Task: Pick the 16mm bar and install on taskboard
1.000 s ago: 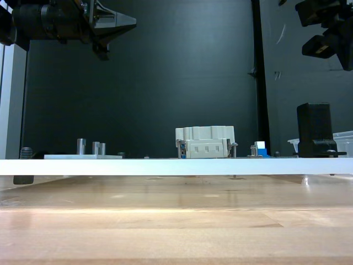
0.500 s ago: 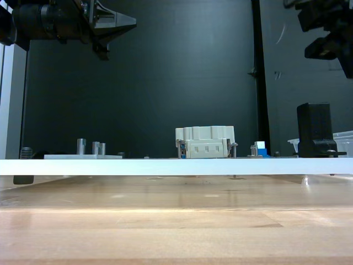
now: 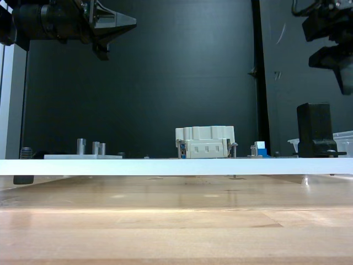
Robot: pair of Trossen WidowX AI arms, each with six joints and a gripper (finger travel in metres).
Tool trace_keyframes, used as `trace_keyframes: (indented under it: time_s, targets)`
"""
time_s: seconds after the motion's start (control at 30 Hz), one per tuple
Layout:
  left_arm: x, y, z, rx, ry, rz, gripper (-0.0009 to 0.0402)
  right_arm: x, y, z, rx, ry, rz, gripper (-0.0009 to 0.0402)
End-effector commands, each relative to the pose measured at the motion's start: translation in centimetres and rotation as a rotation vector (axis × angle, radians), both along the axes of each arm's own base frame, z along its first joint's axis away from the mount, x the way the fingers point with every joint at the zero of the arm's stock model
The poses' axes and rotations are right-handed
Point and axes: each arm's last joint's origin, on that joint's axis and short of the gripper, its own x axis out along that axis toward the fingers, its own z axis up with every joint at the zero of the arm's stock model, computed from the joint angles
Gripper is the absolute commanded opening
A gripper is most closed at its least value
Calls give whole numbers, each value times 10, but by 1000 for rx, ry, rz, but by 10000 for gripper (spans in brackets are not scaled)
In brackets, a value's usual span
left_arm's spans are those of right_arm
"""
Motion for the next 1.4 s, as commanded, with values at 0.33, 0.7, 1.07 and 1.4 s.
trace_keyframes:
  time_s: [0.33,0.7,1.07,1.4]
  targets:
    - [0,0,0,0,0,0,0,-1,7,-30,-2,25,0,225]
    - [0,0,0,0,0,0,0,-1,12,-56,-24,21,26,224]
    - [0,0,0,0,0,0,0,3,15,-72,-28,26,39,224]
    - [0,0,0,0,0,0,0,5,16,-79,-30,28,27,224]
